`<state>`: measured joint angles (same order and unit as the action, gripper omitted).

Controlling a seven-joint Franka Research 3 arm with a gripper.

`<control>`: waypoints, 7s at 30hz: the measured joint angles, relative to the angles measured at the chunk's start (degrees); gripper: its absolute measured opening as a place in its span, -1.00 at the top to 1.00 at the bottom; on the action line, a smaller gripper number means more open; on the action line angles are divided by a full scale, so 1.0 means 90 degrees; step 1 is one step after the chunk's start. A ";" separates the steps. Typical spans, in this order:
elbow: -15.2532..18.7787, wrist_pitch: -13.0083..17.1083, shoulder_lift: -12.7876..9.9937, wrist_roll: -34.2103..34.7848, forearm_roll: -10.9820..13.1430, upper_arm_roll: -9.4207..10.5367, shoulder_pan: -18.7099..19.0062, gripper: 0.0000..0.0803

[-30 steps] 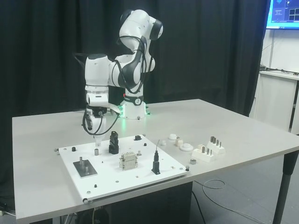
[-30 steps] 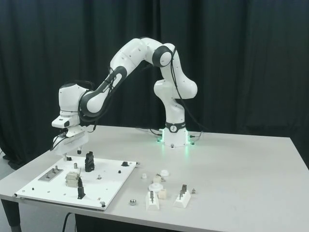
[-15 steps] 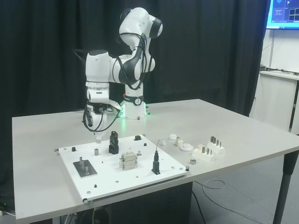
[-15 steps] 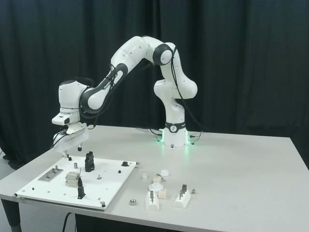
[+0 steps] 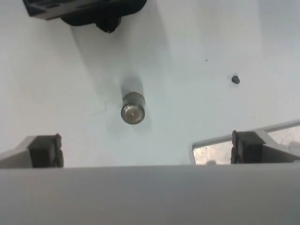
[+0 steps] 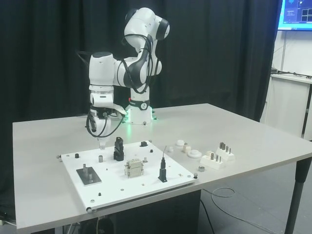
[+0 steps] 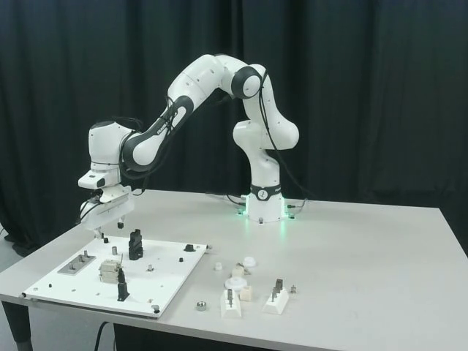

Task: Pick square peg 4.

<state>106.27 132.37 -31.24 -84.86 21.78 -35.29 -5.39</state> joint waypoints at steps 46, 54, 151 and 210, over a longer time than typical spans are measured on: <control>-0.0224 0.0000 0.0006 0.0335 -0.0020 -0.0051 0.0071 -0.99; -0.0238 -0.0011 0.0078 0.0895 -0.0152 -0.0057 0.0127 -0.99; 0.0903 -0.1556 0.1706 1.3209 -0.1900 0.2073 0.3098 -0.99; 0.1392 0.1293 0.0795 1.5921 -0.1476 0.2308 0.3966 -0.99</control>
<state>118.80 144.00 -24.08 58.43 8.49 -14.51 30.31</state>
